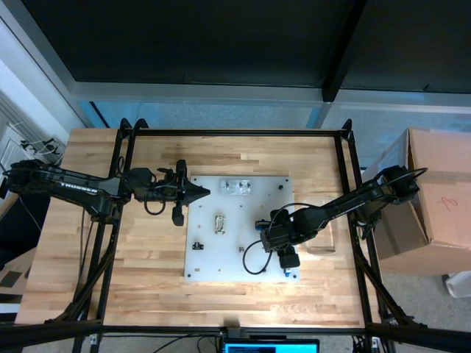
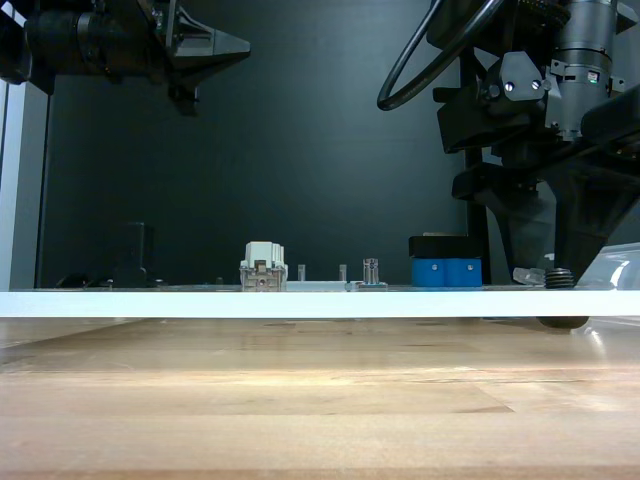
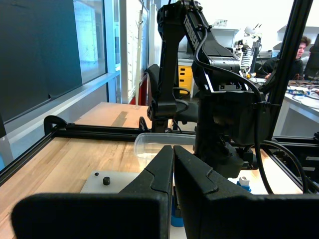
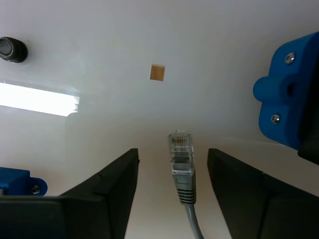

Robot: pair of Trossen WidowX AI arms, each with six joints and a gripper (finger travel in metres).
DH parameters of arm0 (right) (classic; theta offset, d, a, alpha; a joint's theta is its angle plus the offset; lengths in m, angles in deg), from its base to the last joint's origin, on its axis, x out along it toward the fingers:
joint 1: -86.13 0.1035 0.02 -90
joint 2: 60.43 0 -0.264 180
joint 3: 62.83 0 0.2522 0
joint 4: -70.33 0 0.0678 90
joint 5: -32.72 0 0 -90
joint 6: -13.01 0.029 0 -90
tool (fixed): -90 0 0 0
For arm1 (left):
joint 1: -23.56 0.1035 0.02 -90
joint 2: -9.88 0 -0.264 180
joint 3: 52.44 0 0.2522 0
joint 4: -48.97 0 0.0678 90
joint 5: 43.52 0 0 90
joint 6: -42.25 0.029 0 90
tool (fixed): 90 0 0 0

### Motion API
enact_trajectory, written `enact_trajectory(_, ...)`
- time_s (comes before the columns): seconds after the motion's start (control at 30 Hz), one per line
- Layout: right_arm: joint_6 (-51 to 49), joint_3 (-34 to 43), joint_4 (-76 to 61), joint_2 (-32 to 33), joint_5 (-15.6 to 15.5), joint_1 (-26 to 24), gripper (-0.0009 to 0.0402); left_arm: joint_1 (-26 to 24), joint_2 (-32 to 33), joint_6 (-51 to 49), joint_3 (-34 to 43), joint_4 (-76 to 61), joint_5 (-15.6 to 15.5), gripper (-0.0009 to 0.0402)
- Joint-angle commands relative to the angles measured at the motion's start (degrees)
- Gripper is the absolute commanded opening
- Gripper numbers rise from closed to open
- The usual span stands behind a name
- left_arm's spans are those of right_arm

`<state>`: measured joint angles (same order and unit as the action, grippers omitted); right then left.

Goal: Remove the RJ45 connector from the taskboard and place in the container

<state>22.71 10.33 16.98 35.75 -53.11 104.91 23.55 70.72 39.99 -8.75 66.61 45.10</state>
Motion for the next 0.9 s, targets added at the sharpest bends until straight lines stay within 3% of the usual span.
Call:
enact_trajectory(0.03, 0.0, 0.0, 0.0, 0.0, 0.3, -0.2, 0.0152, 0.0, 0.0, 0.0, 0.0, 0.0, 0.0, 0.0)
enact_trajectory(0.47, 0.1, 0.0, -0.4, 0.0, 0.3, -0.2, 0.0002, 0.0, 0.0, 0.0, 0.0, 0.0, 0.0, 0.0)
enact_trajectory(0.9, 1.7, 0.7, -2.1, -2.7, 0.3, -0.2, 0.0002, 0.0, 0.0, 0.0, 0.0, 0.0, 0.0, 0.0)
